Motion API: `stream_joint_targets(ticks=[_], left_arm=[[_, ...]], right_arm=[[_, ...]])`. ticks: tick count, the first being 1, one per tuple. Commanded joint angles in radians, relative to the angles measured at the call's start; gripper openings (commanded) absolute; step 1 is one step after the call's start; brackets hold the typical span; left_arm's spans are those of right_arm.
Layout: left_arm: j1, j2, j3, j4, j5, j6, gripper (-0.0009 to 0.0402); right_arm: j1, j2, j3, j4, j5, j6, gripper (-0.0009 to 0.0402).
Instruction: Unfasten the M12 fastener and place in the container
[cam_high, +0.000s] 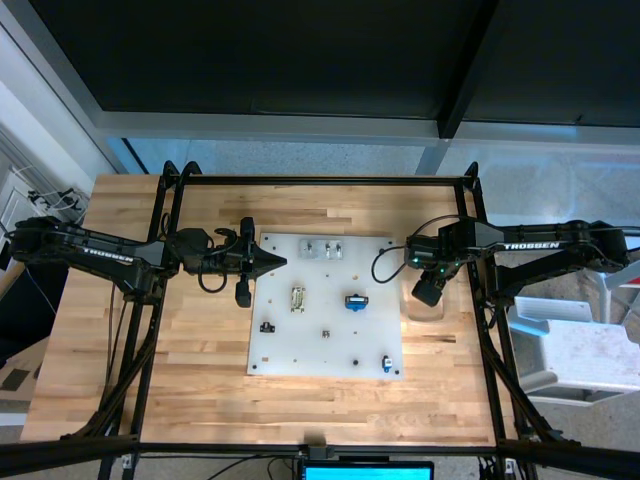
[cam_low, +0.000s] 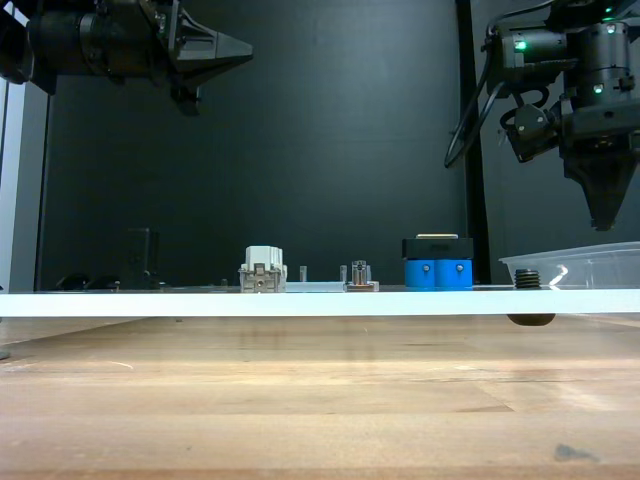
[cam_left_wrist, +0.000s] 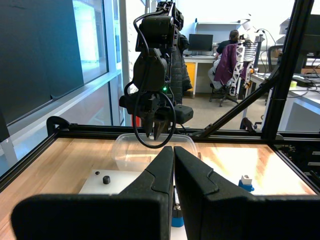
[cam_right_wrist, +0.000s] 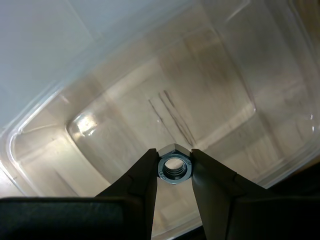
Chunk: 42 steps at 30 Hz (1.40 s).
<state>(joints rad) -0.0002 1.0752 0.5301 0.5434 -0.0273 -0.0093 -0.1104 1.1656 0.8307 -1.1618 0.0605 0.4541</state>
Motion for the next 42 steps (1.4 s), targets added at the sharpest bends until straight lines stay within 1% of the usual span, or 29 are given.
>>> stream_joint_targets(ticks=[1,5,8,11,19,25,30,42], left_arm=[[0.0,0.0,0.0,0.0,0.0,0.0,0.0],[0.0,0.0,0.0,0.0,0.0,0.0,0.0],[0.0,0.0,0.0,0.0,0.0,0.0,0.0],[0.0,0.0,0.0,0.0,0.0,0.0,0.0],[0.0,0.0,0.0,0.0,0.0,0.0,0.0],[0.0,0.0,0.0,0.0,0.0,0.0,0.0],[0.0,0.0,0.0,0.0,0.0,0.0,0.0],[0.0,0.0,0.0,0.0,0.0,0.0,0.0]], right_arm=[[0.0,0.001,0.001,0.012,0.0,0.001,0.0019],[0.0,0.001,0.001,0.017,0.0,0.001,0.0019],[0.0,0.001,0.001,0.022,0.0,0.001,0.0029],[0.0,0.001,0.001,0.023,0.0,0.002,0.0054],[0.0,0.001,0.004,0.023,0.0,0.001,0.0138],[0.0,0.001,0.004,0.022,0.0,0.005,0.0178],[0.0,0.001,0.004,0.022,0.0,0.005,0.0191],[0.0,0.001,0.004,0.023,0.0,0.005,0.0192]])
